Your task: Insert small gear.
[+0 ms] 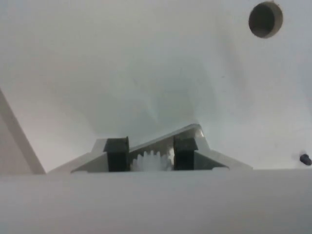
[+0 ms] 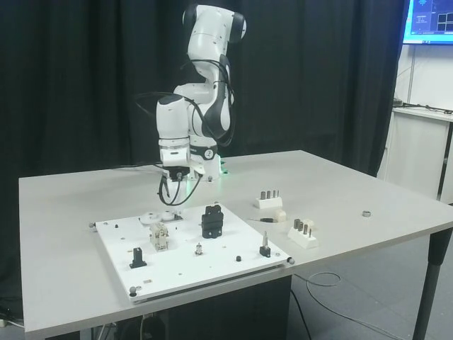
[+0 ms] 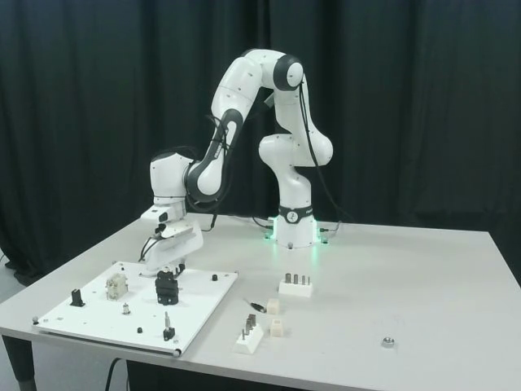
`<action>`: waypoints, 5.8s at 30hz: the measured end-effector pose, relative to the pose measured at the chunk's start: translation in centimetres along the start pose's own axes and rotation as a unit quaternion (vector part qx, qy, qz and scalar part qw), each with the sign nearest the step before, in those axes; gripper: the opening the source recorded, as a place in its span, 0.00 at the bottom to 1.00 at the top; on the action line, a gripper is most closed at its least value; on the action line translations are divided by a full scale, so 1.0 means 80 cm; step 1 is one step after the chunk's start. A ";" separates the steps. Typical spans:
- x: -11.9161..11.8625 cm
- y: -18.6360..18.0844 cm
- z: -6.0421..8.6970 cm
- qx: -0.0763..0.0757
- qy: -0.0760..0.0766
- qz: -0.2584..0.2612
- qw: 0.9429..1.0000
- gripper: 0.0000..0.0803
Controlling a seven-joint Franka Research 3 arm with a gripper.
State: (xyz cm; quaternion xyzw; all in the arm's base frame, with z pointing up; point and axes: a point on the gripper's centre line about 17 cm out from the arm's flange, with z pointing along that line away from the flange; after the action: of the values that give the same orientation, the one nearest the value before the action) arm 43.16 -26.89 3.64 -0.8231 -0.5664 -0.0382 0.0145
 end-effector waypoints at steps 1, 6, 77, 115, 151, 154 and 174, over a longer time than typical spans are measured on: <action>0.000 0.000 0.000 0.000 0.001 0.006 1.000 0.24; 0.000 0.000 0.000 -0.001 0.001 0.032 1.000 0.24; 0.000 -0.001 0.002 0.002 -0.009 -0.050 0.999 0.24; -0.002 -0.003 0.004 -0.002 -0.014 -0.143 0.990 0.24; 0.000 0.000 0.005 -0.012 -0.016 -0.023 1.000 0.24; 0.000 0.000 0.005 -0.011 -0.016 -0.031 0.999 0.24; 0.001 -0.005 0.006 -0.003 -0.016 -0.040 0.999 0.44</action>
State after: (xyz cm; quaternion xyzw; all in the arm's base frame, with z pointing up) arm 42.84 -26.64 3.13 -0.8005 -0.5987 -0.0273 0.0012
